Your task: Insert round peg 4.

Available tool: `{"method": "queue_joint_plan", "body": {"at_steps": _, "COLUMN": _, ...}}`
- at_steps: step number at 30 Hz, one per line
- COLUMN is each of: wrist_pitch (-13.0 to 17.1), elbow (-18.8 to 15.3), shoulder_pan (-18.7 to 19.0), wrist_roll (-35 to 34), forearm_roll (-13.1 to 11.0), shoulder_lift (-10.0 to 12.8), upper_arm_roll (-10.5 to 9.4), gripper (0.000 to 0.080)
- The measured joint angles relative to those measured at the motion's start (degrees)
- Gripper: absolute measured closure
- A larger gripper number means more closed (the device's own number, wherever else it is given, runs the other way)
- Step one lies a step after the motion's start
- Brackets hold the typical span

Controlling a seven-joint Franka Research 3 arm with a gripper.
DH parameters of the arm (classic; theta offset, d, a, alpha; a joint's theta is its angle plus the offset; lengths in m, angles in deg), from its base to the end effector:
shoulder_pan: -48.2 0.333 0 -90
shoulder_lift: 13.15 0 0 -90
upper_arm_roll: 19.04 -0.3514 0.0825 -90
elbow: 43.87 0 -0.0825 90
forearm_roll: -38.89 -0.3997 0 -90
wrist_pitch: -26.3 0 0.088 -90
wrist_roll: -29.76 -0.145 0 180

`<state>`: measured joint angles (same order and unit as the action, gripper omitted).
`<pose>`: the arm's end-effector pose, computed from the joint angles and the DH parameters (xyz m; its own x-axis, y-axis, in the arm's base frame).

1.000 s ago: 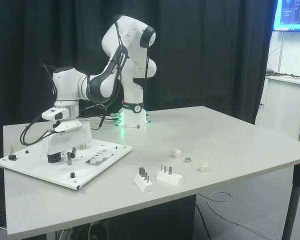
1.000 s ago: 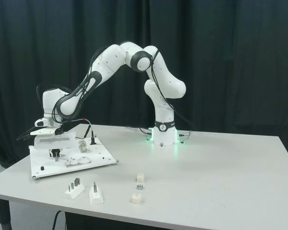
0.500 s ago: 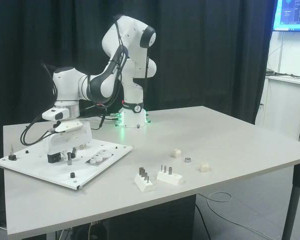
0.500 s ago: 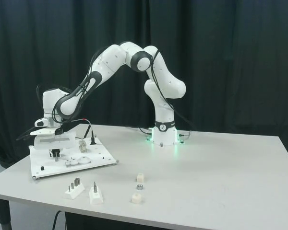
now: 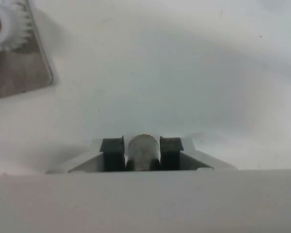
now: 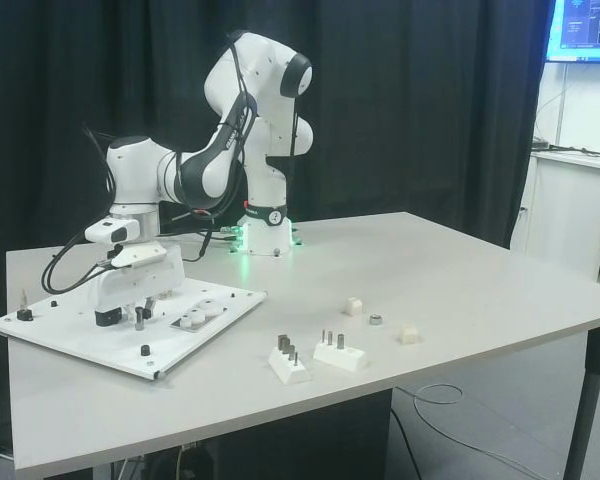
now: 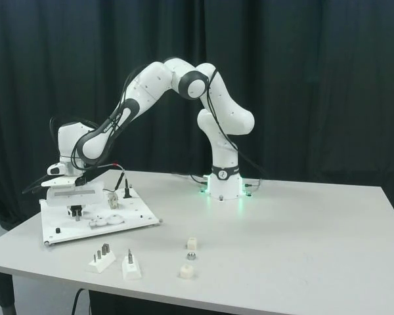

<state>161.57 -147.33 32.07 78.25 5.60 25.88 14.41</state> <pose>0.4781 -0.4885 0.1958 0.9450 -0.3218 0.0592 -0.3212 -0.9468 -0.0197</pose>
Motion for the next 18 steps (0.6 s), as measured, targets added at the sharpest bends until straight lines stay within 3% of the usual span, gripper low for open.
{"method": "queue_joint_plan", "body": {"at_steps": 11, "wrist_pitch": -0.1, "elbow": 0.5, "shoulder_pan": 0.0, "wrist_roll": -1.2, "forearm_roll": -0.2, "shoulder_lift": 0.3, "upper_arm_roll": -0.01, "gripper": 0.0649}}
{"method": "queue_joint_plan", "body": {"at_steps": 12, "wrist_pitch": -0.2, "elbow": 0.7, "shoulder_pan": 0.0, "wrist_roll": -1.4, "forearm_roll": -0.2, "shoulder_lift": 0.3, "upper_arm_roll": -0.01, "gripper": 0.0376}}
{"method": "queue_joint_plan", "body": {"at_steps": 17, "wrist_pitch": -1.2, "elbow": 1.7, "shoulder_pan": 0.1, "wrist_roll": -2.3, "forearm_roll": -0.2, "shoulder_lift": 0.1, "upper_arm_roll": 0.07, "gripper": 0.0376}}
{"method": "queue_joint_plan", "body": {"at_steps": 18, "wrist_pitch": -1.5, "elbow": 2.0, "shoulder_pan": 0.1, "wrist_roll": -2.4, "forearm_roll": -0.2, "shoulder_lift": 0.0, "upper_arm_roll": 0.12, "gripper": 0.0072}}
